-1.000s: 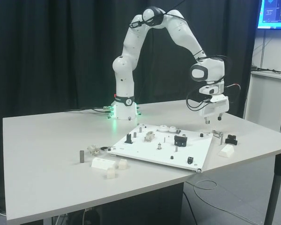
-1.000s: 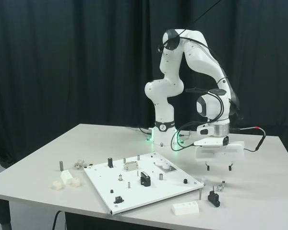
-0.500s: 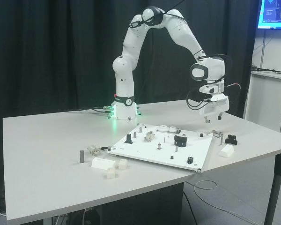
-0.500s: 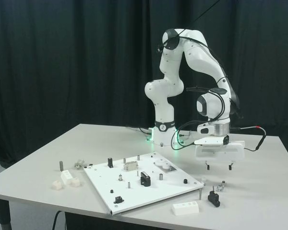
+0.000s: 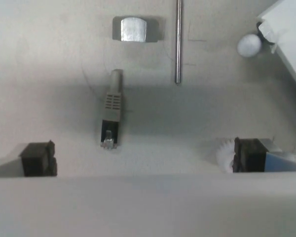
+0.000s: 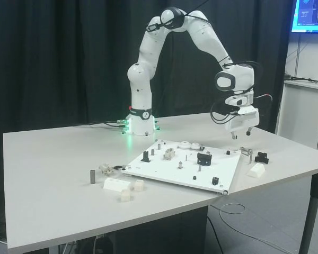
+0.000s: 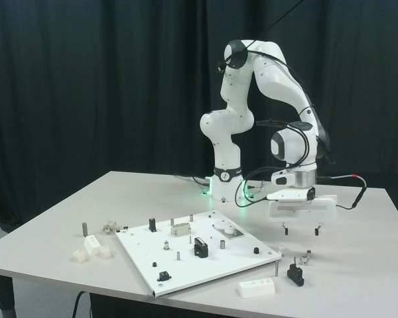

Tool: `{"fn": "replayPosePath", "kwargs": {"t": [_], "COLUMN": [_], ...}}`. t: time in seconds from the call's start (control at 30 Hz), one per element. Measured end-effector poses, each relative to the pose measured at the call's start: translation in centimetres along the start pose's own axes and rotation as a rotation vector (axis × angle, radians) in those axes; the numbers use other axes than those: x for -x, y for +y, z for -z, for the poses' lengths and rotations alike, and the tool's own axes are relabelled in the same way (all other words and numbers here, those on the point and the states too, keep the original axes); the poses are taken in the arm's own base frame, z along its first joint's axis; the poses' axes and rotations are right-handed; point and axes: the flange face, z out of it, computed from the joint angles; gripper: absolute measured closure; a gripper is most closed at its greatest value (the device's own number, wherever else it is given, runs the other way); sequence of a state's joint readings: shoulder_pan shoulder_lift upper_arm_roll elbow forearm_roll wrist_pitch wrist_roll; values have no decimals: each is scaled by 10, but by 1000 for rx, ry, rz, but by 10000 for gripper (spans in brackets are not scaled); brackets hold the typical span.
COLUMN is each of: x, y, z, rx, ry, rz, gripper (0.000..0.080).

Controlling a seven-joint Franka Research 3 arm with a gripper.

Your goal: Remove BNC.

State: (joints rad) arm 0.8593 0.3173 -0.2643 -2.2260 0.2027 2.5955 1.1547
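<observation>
The grey surface (image 6: 53, 159) carries everything. The white arm (image 6: 148, 63) is bolted at its far edge, at 12 o'clock from the white board (image 6: 222, 166), and arches over so the wrist points straight down. That pose suits a vertical reach onto small parts.

The board lies flat at the middle of the surface and holds small fittings upright, among them a black block (image 6: 203, 159) and a grey metal connector (image 6: 169, 154). The BNC is presumably one of the small fittings on the board, where a pull could free it. I cannot tell which one it is.

The fingers (image 5: 38, 159) hang off the board, beyond its 2 o'clock corner in the first room view, well above the surface. They are spread wide and hold nothing. In my judgement the arm is in transit or searching, not yet lined up on any board fitting.

Loose parts lie off the board: white blocks (image 6: 116, 184) and a grey cylinder (image 6: 91, 176) at 9 o'clock, a white wedge (image 6: 256, 170) and a black piece (image 6: 262, 156) at 3 o'clock.

Under the wrist lie a grey cable plug (image 5: 112, 106), a thin rod (image 5: 177, 39) and a nut (image 5: 133, 29), near one another but apart.
</observation>
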Motion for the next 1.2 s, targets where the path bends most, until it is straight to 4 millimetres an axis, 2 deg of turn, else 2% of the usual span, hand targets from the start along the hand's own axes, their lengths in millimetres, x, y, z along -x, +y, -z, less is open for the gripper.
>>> {"fn": "replayPosePath", "kwargs": {"t": [0.37,0.67,1.2], "x": [-10,-24,-60], "y": [2,4,13], "z": [3,13,33], "rx": [0,-15,-39], "ry": [14,26,51], "rz": [-5,-25,-116], "gripper": [3,3,3]}}
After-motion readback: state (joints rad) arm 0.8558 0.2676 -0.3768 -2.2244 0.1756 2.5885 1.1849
